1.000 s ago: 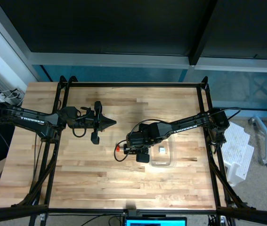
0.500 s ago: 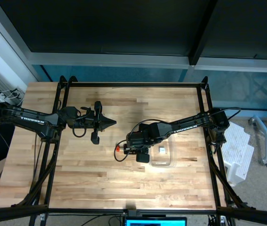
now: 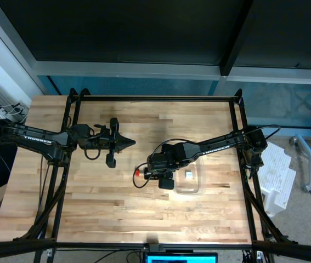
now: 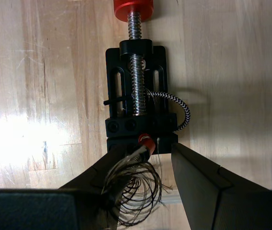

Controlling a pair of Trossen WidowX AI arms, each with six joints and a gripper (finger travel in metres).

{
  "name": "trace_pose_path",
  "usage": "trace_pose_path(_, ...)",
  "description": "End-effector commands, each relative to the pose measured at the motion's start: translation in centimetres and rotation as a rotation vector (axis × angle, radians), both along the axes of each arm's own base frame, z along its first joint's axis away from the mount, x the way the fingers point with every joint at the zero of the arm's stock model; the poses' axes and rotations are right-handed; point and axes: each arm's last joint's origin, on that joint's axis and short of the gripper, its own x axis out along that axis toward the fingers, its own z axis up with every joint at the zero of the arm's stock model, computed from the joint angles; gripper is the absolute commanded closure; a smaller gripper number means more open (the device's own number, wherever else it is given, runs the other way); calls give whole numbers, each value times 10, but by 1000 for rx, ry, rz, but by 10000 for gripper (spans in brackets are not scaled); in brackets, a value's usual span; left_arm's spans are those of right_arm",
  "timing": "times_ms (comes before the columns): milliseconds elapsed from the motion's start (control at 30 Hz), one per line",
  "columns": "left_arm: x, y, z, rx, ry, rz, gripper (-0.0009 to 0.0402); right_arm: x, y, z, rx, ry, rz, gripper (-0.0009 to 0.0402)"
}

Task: Pick the rca connector and install on the hub

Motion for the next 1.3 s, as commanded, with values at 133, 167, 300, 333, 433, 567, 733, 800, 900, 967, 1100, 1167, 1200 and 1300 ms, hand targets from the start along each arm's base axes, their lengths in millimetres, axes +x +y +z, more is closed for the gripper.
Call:
trace_pose_path(133,0,0,0,0,-1,0,393,0,0,0,0,-2,1,265)
trace_pose_path(167,0,0,0,0,0,0,393,0,0,0,0,-2,1,265)
trace_pose_path(300,0,0,0,0,0,0,393,0,0,0,1,-3,0,265)
trace_pose_path(333,0,0,0,0,0,0,393,0,0,0,0,-3,1,265)
trace_pose_path(433,0,0,0,0,0,0,393,0,0,0,0,-3,1,265)
trace_pose_path(567,0,0,0,0,0,0,393,0,0,0,0,-3,1,265)
trace_pose_path(733,0,0,0,0,0,0,393,0,0,0,1,-4,2,286)
trace_pose_path(800,0,0,0,0,0,0,393,0,0,0,0,-3,4,303)
trace_pose_path(900,0,0,0,0,-1,0,393,0,0,0,0,-3,5,332)
trace_pose_path(967,0,0,0,0,0,0,393,0,0,0,-1,-3,6,350)
trace_pose_path(1100,0,0,0,0,0,0,393,0,0,0,-1,-3,7,386)
trace_pose_path(1167,0,0,0,0,0,0,393,0,0,0,-1,-3,7,395)
trace_pose_path(1200,0,0,0,0,0,0,393,0,0,0,-1,-3,7,391)
trace_pose_path(1300,0,0,0,0,0,0,393,0,0,1,0,-4,7,390)
